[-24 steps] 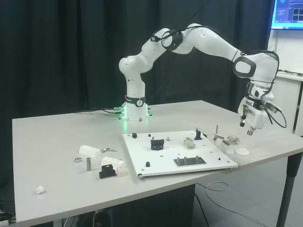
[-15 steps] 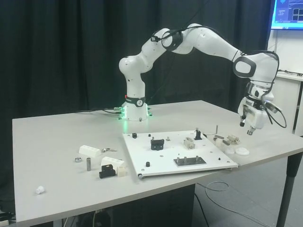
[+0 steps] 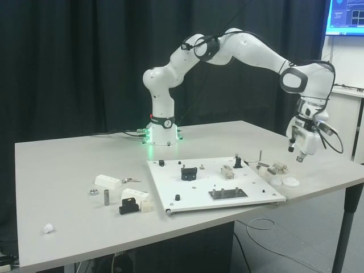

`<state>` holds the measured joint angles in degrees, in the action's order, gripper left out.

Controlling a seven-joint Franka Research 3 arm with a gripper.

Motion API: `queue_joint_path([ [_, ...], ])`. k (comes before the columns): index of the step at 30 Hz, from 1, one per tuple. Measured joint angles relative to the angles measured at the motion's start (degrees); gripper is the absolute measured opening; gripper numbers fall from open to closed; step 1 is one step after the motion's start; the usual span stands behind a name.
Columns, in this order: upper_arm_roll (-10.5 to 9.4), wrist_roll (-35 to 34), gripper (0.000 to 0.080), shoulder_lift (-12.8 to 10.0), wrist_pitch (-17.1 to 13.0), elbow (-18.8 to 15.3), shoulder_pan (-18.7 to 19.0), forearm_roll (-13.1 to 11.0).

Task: Remove square peg 2.

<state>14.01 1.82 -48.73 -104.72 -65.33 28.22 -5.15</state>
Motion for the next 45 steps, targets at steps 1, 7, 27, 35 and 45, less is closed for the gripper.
queue_joint_path([
  [1, 0.03, -0.53, 0.0800, 0.03, 0.00, 0.00, 0.00, 0.06],
  [7, 0.20, -3.96, 0.0800, 0.22, 0.37, 0.00, 0.00, 1.16],
  [27, 3.15, -10.00, 0.0800, 2.54, 9.77, -0.03, -0.25, 1.49],
  [35, 3.87, -13.44, 0.0800, 3.69, 13.35, -0.45, -1.33, 3.33],
  [45, 3.54, -16.35, 0.0800, 4.61, 15.90, -2.38, -4.64, 7.36],
])
